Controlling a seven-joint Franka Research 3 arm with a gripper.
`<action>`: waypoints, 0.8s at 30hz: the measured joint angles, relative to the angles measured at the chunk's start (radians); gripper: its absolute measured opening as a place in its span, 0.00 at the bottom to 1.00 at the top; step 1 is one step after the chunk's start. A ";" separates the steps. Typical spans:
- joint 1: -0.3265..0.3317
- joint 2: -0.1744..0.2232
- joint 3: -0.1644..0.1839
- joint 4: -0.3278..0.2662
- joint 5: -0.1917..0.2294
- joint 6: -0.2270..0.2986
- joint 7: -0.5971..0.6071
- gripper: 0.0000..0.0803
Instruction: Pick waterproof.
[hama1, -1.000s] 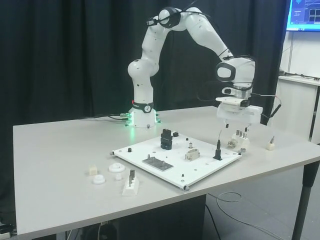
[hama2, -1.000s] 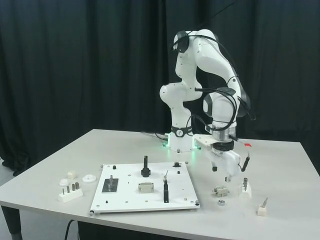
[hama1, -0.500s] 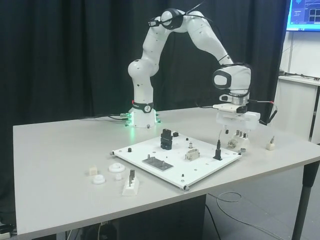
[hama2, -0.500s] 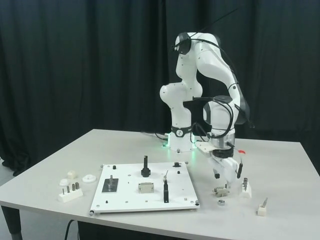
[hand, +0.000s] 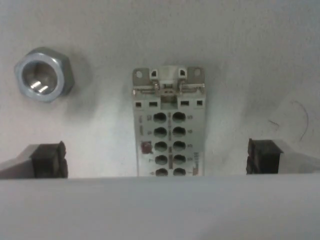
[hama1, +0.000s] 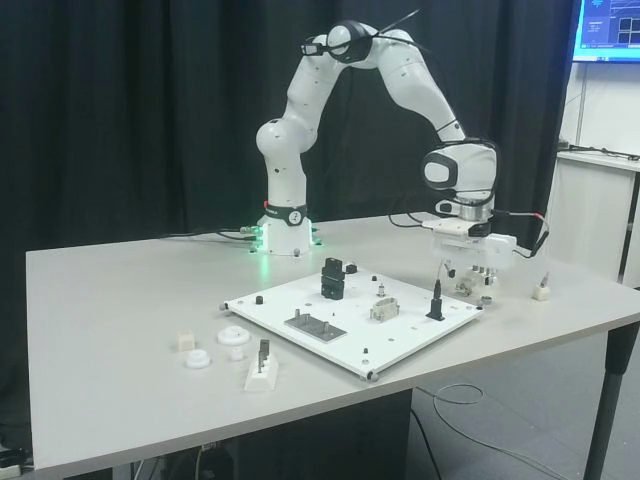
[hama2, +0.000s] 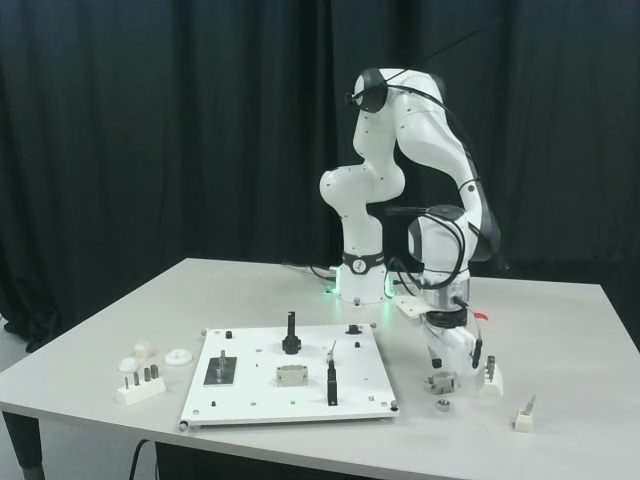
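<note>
The waterproof connector is a small grey block with two rows of round holes, lying flat on the grey table just off the white board's edge. In the wrist view it sits between my two black fingertips, with a gap on each side. My gripper is open and low over it, touching nothing. The room views show the gripper pointing straight down, right above the connector.
A metal nut lies close beside the connector. A white pin holder and a small white block stand nearby. The white assembly board carries several fixtures. Loose white parts lie at the table's other end.
The arm has lowered and drawn in, bringing the gripper down from well above the table to just over the connector. Nothing on the table has moved.
</note>
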 joint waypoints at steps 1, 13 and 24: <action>0.000 0.002 0.001 -0.001 0.001 0.003 0.000 1.00; 0.000 0.027 0.005 -0.002 0.037 0.020 0.009 0.65; -0.001 0.023 -0.011 0.009 0.060 0.028 0.008 0.39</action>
